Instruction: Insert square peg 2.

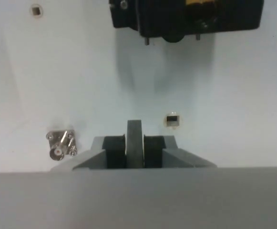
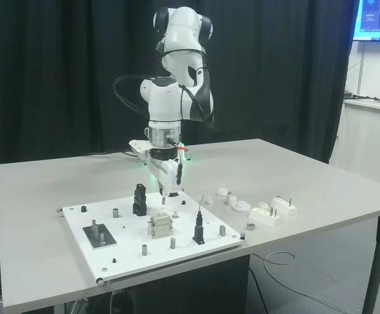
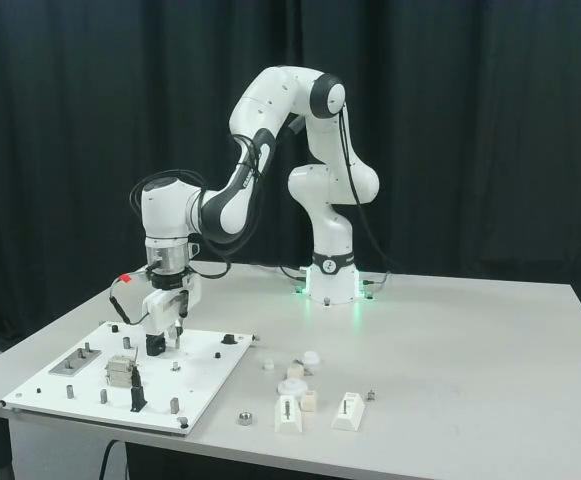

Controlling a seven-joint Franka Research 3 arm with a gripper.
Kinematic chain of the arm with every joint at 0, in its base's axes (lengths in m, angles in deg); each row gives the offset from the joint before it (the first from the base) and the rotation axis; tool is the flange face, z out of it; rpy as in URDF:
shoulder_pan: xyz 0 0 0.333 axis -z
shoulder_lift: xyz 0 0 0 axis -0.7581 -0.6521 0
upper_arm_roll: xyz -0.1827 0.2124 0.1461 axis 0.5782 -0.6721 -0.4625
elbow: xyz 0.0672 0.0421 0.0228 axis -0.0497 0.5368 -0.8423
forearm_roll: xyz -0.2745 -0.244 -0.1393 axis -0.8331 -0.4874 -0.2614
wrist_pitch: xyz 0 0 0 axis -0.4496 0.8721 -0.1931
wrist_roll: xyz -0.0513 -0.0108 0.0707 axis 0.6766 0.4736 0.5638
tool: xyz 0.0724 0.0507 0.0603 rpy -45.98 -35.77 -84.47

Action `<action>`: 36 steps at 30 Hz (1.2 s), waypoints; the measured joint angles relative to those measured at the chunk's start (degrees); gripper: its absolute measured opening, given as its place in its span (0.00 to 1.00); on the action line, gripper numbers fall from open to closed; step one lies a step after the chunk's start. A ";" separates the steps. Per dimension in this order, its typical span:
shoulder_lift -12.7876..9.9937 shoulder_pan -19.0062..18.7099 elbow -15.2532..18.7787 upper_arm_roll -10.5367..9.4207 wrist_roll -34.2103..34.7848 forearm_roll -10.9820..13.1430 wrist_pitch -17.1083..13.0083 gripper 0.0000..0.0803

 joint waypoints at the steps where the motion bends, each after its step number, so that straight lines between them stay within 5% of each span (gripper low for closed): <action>1: 0.07 -0.02 0.09 0.00 0.00 0.00 0.00 0.10; 12: 2.24 -0.53 3.67 0.00 0.00 0.06 -1.22 0.10; 36: 4.34 -1.67 11.82 0.01 0.00 0.06 -13.42 0.10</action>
